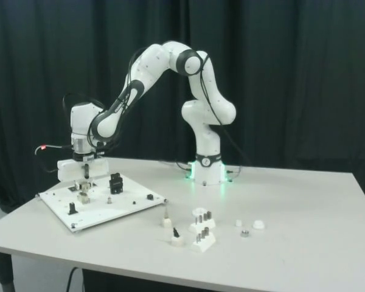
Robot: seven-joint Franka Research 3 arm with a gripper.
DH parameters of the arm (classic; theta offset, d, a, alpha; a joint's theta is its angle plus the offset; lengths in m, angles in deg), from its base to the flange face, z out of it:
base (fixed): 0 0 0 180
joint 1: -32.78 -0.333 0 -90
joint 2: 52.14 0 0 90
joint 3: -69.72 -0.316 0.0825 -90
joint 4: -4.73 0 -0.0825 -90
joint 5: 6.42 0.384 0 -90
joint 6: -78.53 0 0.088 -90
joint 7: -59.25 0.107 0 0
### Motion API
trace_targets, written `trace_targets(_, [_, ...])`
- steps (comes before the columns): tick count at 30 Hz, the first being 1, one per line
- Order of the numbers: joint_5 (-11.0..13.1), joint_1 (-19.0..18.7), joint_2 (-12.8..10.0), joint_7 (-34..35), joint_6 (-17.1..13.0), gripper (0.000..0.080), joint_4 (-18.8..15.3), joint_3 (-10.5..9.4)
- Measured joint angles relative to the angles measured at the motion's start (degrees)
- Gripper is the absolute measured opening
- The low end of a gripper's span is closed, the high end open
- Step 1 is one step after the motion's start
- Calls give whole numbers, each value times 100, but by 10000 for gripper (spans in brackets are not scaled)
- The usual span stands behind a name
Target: Insert waterproof.
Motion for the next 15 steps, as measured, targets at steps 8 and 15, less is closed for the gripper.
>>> trace_targets(8, [79, 0, -11, -71, -6, 313, 0, 0])
trace_targets(15, [232, 0, -40, -191, -33, 313, 0, 0])
